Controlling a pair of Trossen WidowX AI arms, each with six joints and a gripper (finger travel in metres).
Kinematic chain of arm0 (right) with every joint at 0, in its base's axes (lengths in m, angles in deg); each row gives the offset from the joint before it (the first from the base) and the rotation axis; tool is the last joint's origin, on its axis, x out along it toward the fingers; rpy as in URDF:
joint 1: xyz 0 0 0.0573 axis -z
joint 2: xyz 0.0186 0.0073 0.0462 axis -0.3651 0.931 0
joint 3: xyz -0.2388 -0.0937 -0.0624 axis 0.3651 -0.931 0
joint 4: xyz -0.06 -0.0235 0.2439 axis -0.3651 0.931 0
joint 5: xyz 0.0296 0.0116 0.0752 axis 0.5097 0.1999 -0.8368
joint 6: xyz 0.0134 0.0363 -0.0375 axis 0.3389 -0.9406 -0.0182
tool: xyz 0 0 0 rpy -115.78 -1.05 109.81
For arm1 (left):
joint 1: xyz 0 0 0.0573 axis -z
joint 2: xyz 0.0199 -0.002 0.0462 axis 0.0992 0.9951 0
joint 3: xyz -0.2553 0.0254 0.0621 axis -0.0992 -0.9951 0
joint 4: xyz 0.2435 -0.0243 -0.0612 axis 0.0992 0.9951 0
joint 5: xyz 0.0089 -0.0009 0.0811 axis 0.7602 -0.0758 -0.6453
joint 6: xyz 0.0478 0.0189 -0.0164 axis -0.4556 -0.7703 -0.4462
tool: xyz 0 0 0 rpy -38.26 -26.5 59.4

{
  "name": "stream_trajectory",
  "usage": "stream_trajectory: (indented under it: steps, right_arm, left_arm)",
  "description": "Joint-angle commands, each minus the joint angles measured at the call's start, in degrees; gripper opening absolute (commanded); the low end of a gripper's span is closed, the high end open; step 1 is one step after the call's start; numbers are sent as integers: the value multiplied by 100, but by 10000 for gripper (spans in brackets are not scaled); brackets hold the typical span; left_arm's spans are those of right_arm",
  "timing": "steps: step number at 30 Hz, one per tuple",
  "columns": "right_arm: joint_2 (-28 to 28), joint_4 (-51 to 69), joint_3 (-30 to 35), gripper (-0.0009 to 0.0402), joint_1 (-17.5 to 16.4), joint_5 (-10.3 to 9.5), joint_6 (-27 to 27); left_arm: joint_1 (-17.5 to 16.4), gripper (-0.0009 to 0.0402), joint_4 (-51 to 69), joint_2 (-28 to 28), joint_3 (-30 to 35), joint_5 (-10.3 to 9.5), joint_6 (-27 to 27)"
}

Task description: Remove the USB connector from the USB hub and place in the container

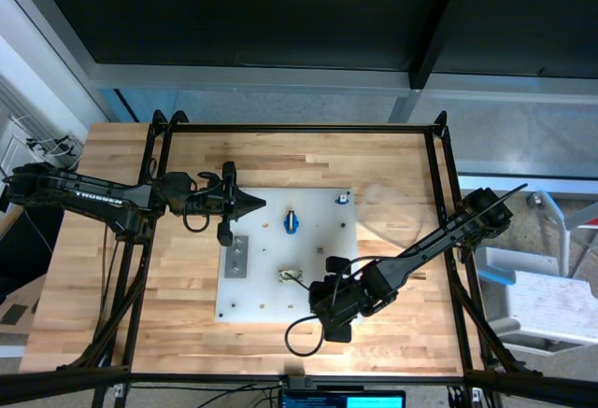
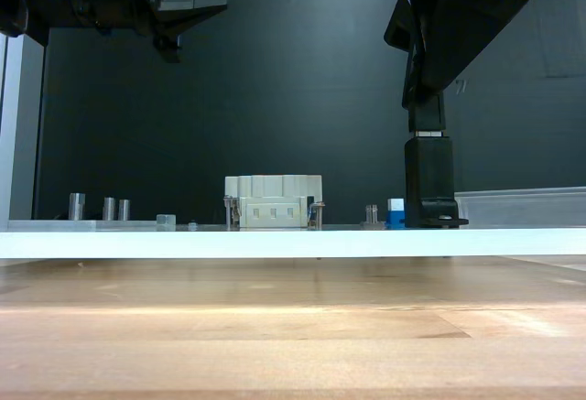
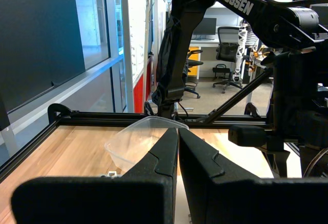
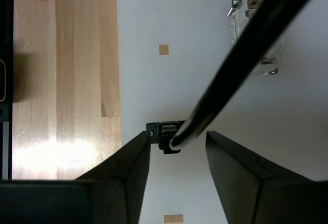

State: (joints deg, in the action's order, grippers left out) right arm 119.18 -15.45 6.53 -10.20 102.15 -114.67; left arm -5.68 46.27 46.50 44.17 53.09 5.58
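Nothing done yet, we judge. USB connector (image 4: 180, 134) sits plugged in USB hub (image 4: 160, 131) on the white board (image 1: 271, 307). Right gripper (image 4: 177, 138) straddles it, fingers apart. Container (image 1: 383, 207) is well apart, with nothing in it that we see. Left gripper (image 3: 178, 152) is pinched closed, high over the board's left. Pull and drop remain.

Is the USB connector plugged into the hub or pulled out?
Plugged in: USB connector seated in USB hub, open right gripper straddling it; left gripper shut, raised over the board, far left.

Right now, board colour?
White board, high view best; left gripper raised at left, right gripper low over it.
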Motion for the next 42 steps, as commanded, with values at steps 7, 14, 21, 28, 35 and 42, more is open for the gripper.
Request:
stream_trajectory:
  steps: [7, 14, 21, 28, 35, 42]
  right_arm:
    - [0, -15, -2, 53, -2, 153, 2]
    - [0, -26, -2, 6, -2, 149, 57]
    - [0, -28, -2, 1, 0, 140, 61]
    - [-44, -160, -35, 0, -20, 140, 236]
    - [-216, -472, -319, 0, -61, 144, 221]
    - [-608, -1043, -883, 0, -190, 313, 142]
  left_arm:
    - [0, 1, -2, 2, 0, 0, -2]
    - [-2, 1, -2, 2, 0, 2, -2]
    - [0, 1, -2, 2, 0, 2, -2]
    - [0, 1, 0, 2, 0, 0, -2]
    - [0, 1, 0, 2, 0, 2, -2]
    - [0, 1, -2, 2, 0, 2, -2]
